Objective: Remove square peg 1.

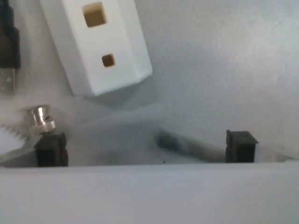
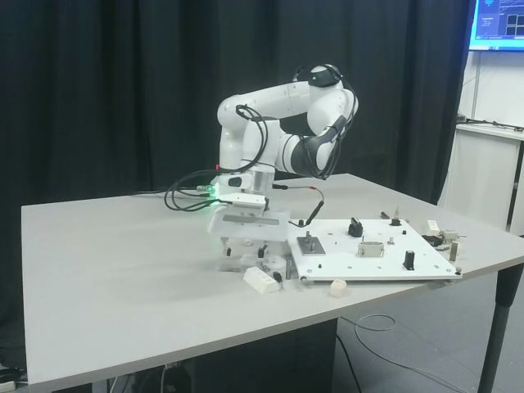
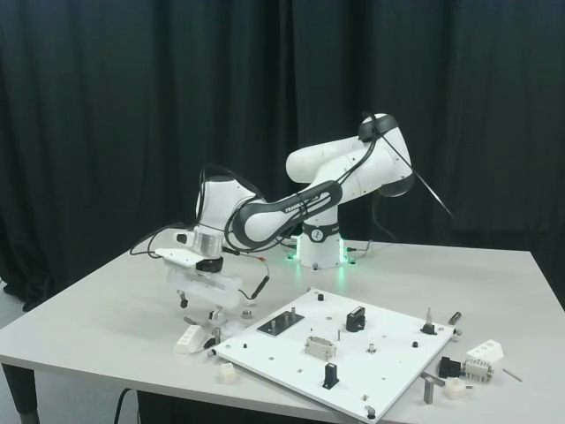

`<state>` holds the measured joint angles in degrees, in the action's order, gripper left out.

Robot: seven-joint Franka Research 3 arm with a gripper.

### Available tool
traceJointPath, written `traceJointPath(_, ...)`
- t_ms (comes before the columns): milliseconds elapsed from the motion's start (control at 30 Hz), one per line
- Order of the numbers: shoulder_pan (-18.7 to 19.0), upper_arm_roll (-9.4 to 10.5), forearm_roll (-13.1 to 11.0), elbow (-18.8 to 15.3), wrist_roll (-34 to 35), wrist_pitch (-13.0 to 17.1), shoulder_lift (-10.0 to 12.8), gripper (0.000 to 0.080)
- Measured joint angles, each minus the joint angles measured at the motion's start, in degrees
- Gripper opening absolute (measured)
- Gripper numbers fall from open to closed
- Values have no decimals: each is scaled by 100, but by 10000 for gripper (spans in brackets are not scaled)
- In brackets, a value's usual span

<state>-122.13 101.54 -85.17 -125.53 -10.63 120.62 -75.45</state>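
1. A grey table stands before a black curtain, and on it sits a white board with small fixtures.
2. You cannot make out the square peg for certain. In the wrist view a blurred bar lies on the table between the fingertips; whether that is the peg cannot be told.
3. The white block lies on the table just off the board's corner, near the gripper. Both of its square holes face the wrist camera.
4. Your gripper hangs low over the table beside the block. Its black fingers are spread wide apart and grip nothing.
5. A small metal pin stands close by one finger.
6. A small white cube rests on the table at the board's front edge.
7. The white arm bends down from its base, where a green light glows.
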Motion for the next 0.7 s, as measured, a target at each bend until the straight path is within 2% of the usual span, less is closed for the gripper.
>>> traceJointPath(133,3,-16,0,26,-6,42,0,701)
traceJointPath(167,4,-23,0,33,-6,47,0,776)
traceJointPath(700,17,-86,0,84,-8,73,16,799)
